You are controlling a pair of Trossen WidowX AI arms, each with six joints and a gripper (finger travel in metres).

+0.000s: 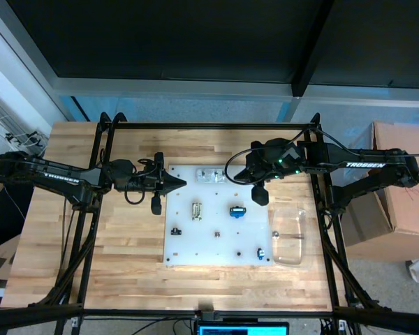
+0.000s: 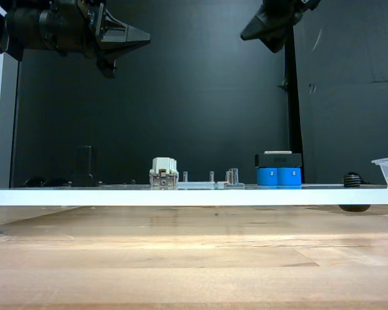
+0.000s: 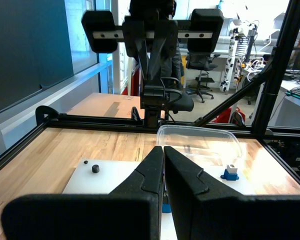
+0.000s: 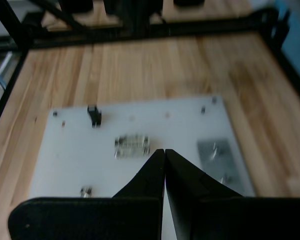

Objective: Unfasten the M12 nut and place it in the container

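Observation:
The black ribbed stud [image 2: 353, 180] near the board's right edge shows its ribs with no nut on top. The clear container [image 1: 304, 218] sits just right of the white board [image 1: 185, 237]; a small silvery speck [image 1: 278, 235] lies inside it, and I cannot tell for sure that it is the nut. My right gripper [image 1: 243, 176] hangs high over the board's far right part, shut, and nothing shows between its fingers [image 4: 155, 165]. My left gripper [image 1: 184, 183] hovers high at the board's far left edge, shut and empty [image 3: 163, 150].
On the board stand a blue block [image 1: 237, 211], a silver connector [image 1: 195, 209], a clear plate [image 1: 211, 175] at the far edge and a small blue-and-white piece [image 1: 260, 253] near the right front. Black frame rails [image 1: 195, 126] surround the table. A cardboard box [image 1: 398, 202] stands at the right.

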